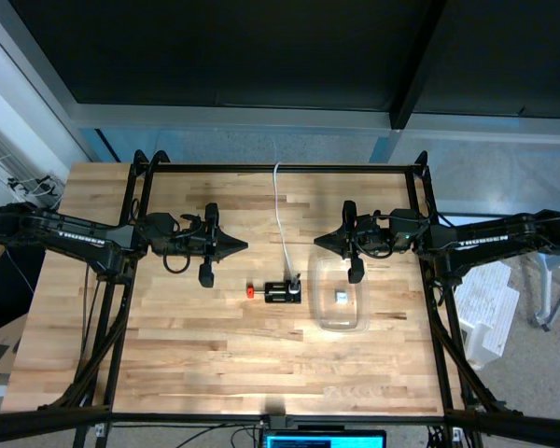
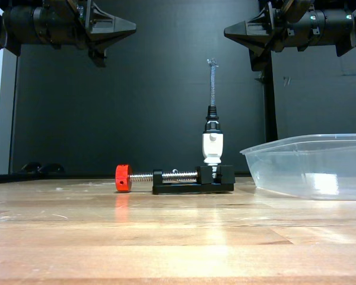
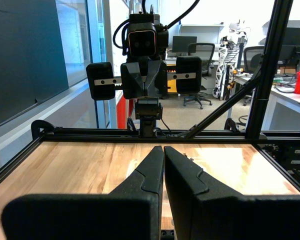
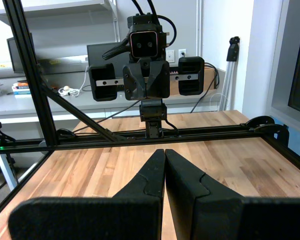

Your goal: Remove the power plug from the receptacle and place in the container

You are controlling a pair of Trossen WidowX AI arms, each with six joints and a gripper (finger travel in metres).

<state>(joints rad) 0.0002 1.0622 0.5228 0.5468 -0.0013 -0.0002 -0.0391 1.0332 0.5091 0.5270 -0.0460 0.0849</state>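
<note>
View across the bench at the outset of the task; no step is yet in hand. The left claw hangs high above the wood to the left of centre, clenched on nothing, its two tips pressed together in its own wrist view. The right claw mirrors it to the right, just beyond the far end of the tray, likewise clenched and empty; each points inward at the other, well apart.

The plug stands upright, seated in the socket; the socket is held in the clamp, whose red knob points left. A white cable runs away from the clamp toward the far edge. The tray lies just right of the clamp, apart from it; it holds only a small pale cube.

Judged next move: one claw, probably the right as the nearer to the tray, must release its tips, descend over the plug, grasp the black body above the socket, and draw straight up along the socket's axis; a slanted pull could bind the plug or drag the clamp; a short carry to the right then reaches the tray.
</note>
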